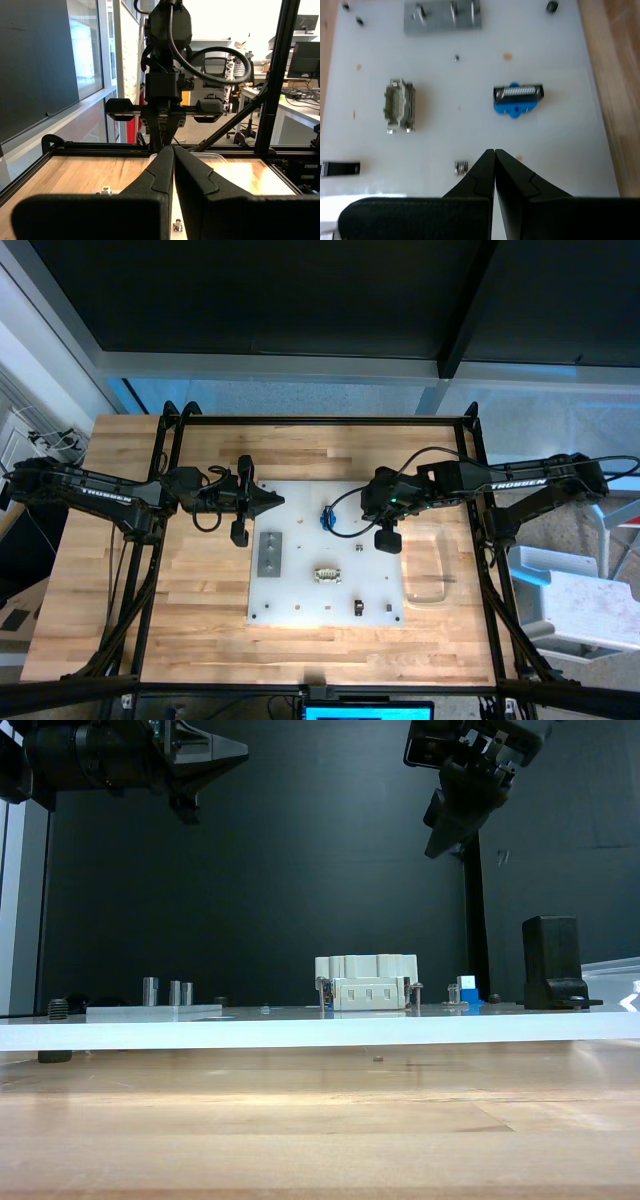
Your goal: Pick the 16mm bar from the taskboard and place it in the container
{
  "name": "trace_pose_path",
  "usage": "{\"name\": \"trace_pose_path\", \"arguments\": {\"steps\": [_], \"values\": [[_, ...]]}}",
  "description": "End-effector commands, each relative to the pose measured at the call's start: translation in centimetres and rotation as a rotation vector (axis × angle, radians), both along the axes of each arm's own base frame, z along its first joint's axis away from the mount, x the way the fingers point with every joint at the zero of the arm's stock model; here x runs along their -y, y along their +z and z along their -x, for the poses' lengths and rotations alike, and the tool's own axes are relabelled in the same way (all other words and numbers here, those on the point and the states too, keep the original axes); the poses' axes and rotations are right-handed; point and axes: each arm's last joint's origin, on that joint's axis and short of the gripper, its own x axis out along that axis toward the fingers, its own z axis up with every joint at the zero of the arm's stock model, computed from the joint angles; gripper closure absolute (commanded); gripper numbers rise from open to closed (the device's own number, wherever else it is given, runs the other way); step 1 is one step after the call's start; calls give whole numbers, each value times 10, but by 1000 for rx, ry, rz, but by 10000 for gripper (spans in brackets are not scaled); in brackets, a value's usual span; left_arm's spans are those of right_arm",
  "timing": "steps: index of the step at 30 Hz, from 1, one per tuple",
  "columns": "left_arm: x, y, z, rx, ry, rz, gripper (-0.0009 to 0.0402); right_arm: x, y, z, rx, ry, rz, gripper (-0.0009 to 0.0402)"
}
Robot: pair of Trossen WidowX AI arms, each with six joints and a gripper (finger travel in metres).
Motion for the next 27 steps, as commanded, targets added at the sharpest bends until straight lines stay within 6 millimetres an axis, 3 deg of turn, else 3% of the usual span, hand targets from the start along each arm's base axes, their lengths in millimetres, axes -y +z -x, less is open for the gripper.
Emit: {"name": "trace_pose_path", "arguments": {"steps": [1, 13, 27], "values": [[0, 0, 0, 0, 0, 0, 393, -3, 2, -5, -70, 4, 1, 393], [0, 0, 0, 0, 0, 0, 393, -15, 8, -14, -270, 8, -2, 393], [0, 0, 0, 0, 0, 0, 393, -43, 7, -3, -387, -7, -25, 393]]}}
